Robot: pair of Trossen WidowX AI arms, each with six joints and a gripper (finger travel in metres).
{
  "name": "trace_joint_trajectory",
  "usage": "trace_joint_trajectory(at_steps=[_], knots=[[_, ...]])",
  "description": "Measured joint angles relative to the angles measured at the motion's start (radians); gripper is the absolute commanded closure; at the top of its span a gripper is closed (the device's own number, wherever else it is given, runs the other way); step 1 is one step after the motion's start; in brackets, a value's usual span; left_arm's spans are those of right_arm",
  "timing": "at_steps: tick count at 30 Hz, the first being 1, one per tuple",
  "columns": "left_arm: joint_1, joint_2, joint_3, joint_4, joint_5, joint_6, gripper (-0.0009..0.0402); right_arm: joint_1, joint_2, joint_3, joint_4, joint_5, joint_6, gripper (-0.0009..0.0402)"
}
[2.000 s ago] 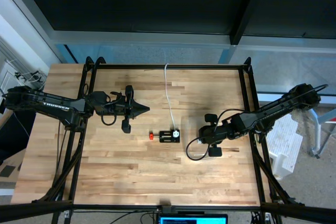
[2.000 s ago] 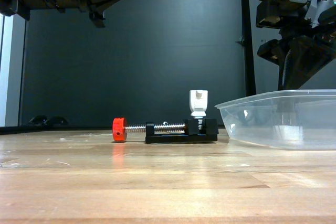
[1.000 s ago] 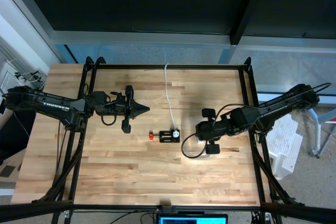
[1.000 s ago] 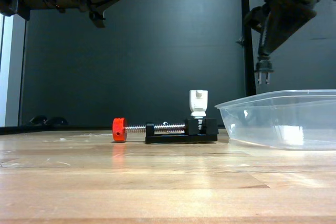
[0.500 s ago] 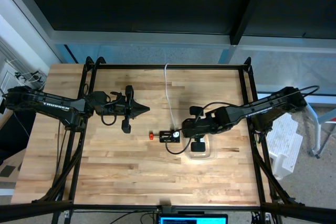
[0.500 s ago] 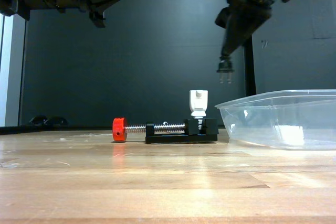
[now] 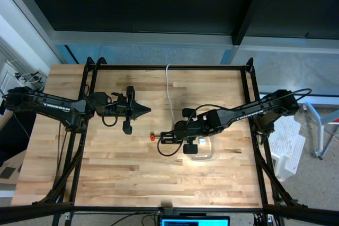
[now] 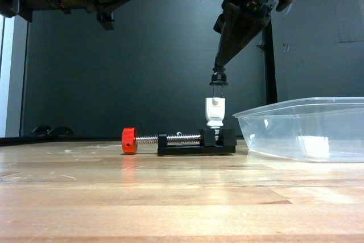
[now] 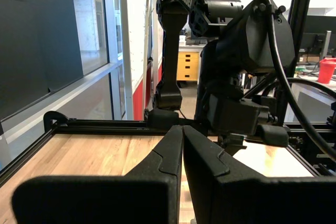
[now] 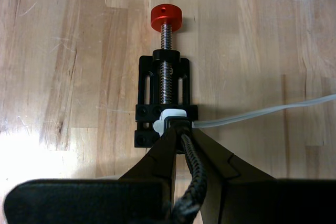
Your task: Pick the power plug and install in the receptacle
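The right claw (image 8: pixel 218 68) hung straight above the clamp block (image 8: pixel 196 140), closed on the power plug (image 8: pixel 218 78) with its prongs pointing down. The prong tips met the top face of the receptacle (image 8: pixel 215 111), which stood upright in the clamp. Whether they had entered could not be told.

Bare wood lay open on the tabletop (image 7: pixel 116 173) to the left of the red knob (image 8: pixel 129 140) and toward the near edge. On the other side the room was tighter: the rim of the clear tray (image 8: pixel 301 129) sat just beside the clamp's right end, apart from it. A black frame rail (image 7: pixel 169 67) ran along the far edge, and the white cable (image 7: pixel 169 93) came from there toward the clamp.

The left claw (image 9: pixel 182 135) was held high, well apart from the clamp on its left, its fingers pressed together on nothing.

The low view alone showed the heights: the plug over the socket and both claws clear of the wood. From above, the right arm hid the receptacle, but that view showed the plug's wire tail (image 7: pixel 161 149) looping down toward the near side of the clamp. It also placed the tray nearer the front edge than the clamp, partly under the arm. The right wrist view showed the plug lined up over the white socket between the fingers, with the clamp screw running away to the knob. The left wrist view showed only the right arm's bulk across the tabletop, not the plug.
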Motion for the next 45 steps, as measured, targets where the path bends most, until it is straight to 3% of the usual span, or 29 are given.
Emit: trace_joint_trajectory(at_steps=[45], knots=[[0.000, 0.000, 0.000, 0.000, 0.000, 0.000, 0.0393, -0.005, 0.003, -0.039, 0.059, 0.000, 0.011, 0.0393]])
